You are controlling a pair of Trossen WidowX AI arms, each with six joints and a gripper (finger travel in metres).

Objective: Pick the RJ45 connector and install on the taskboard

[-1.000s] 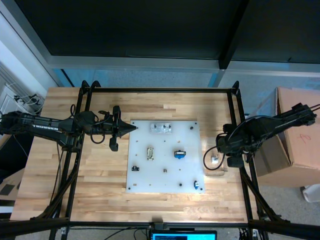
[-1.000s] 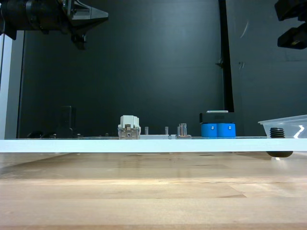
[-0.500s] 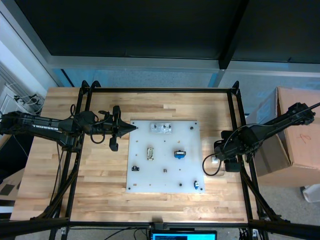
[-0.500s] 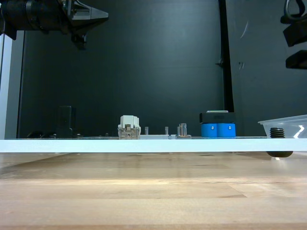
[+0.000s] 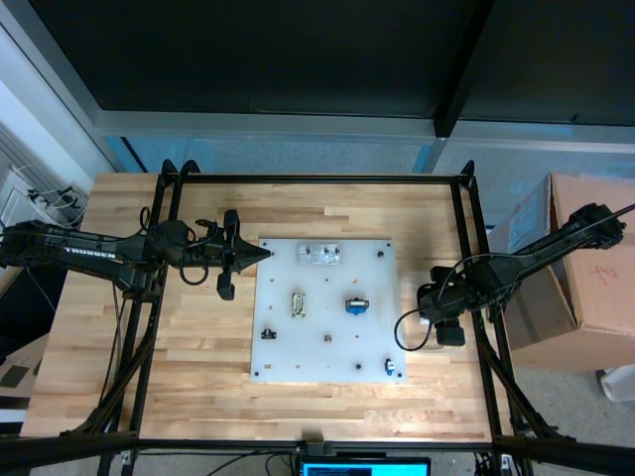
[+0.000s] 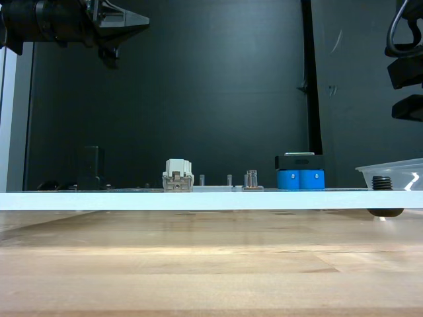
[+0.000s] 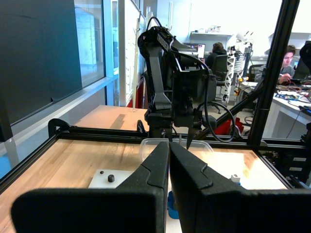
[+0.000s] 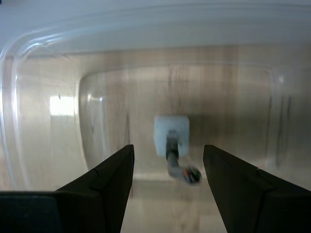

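Now the right gripper (image 8: 166, 149), fingers (image 8: 109, 187) open, is dropping toward the connector (image 8: 171, 129) lying free in its tray (image 8: 43, 97), the left gripper (image 7: 169, 145) staying closed above the board's (image 5: 327, 342) left edge.

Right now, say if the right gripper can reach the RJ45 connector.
Likely yes: right gripper hangs open over the tray, RJ45 connector free below; left gripper, shut, hovers left of the board.

My table (image 5: 327, 402) is pale wood, smooth with a soft sheen. The board (image 5: 327, 342) on it is matt white plastic. My left gripper (image 7: 169, 145), above the board's far left corner, is matt black plastic, its jaws pressed together. My right gripper (image 8: 167, 146), the same matt black with jaws apart, hangs over the glossy clear plastic tray (image 8: 43, 97) by the board's right edge, where the matt white connector (image 8: 171, 130) lies free.
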